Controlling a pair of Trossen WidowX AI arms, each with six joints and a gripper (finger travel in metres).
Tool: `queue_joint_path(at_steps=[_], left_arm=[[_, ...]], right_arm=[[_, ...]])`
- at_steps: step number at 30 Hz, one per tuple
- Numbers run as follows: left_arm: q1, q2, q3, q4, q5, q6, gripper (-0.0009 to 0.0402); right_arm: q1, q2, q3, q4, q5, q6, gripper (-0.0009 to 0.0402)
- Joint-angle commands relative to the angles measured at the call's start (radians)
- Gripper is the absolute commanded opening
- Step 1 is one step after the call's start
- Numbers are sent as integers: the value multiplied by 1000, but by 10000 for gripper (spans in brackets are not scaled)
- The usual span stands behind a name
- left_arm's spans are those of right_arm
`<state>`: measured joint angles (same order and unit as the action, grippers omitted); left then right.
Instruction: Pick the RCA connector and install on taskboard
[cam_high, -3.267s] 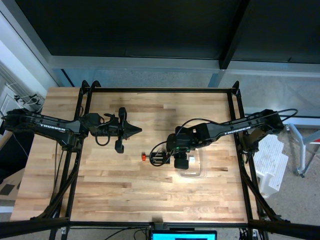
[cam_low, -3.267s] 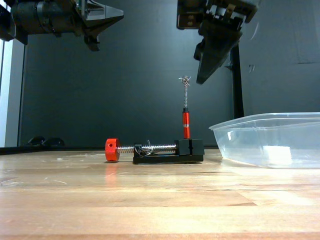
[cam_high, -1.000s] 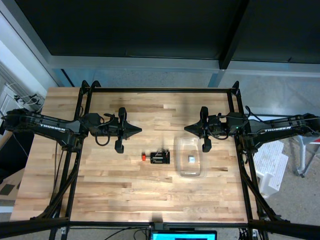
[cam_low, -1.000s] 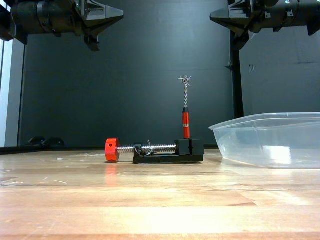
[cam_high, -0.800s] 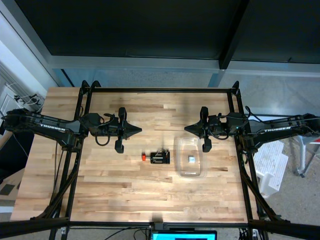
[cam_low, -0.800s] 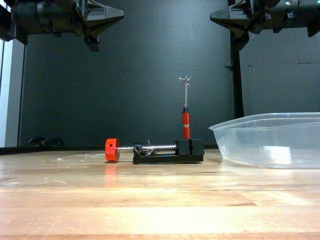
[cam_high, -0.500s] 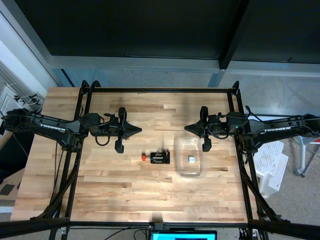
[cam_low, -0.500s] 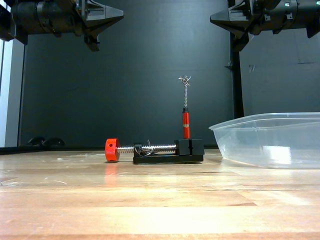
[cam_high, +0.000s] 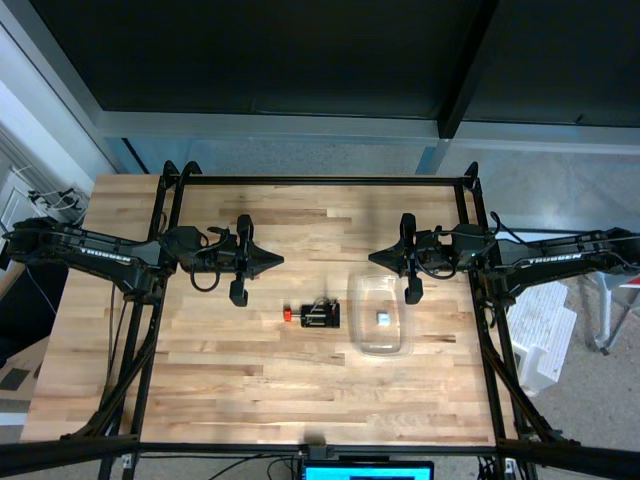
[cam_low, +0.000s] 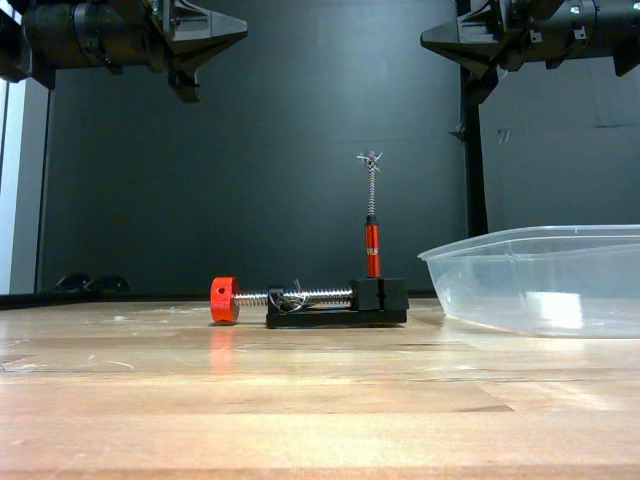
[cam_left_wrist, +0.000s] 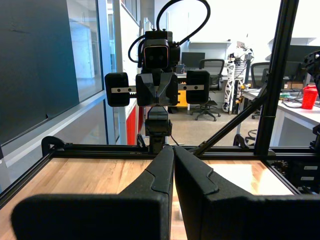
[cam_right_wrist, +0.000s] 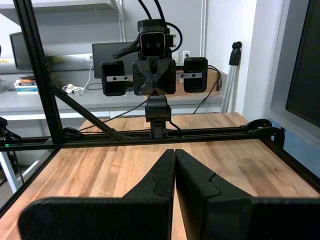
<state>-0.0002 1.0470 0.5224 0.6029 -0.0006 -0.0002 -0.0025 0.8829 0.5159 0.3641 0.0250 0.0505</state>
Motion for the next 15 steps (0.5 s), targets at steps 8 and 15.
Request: queue_joint_path(at_steps=[8,15], left_arm=[[0,0,0,0,0,0,0],[0,0,0,0,0,0,0]], right_arm=[[0,0,0,1,1,1,0],[0,0,0,9,9,1,0]])
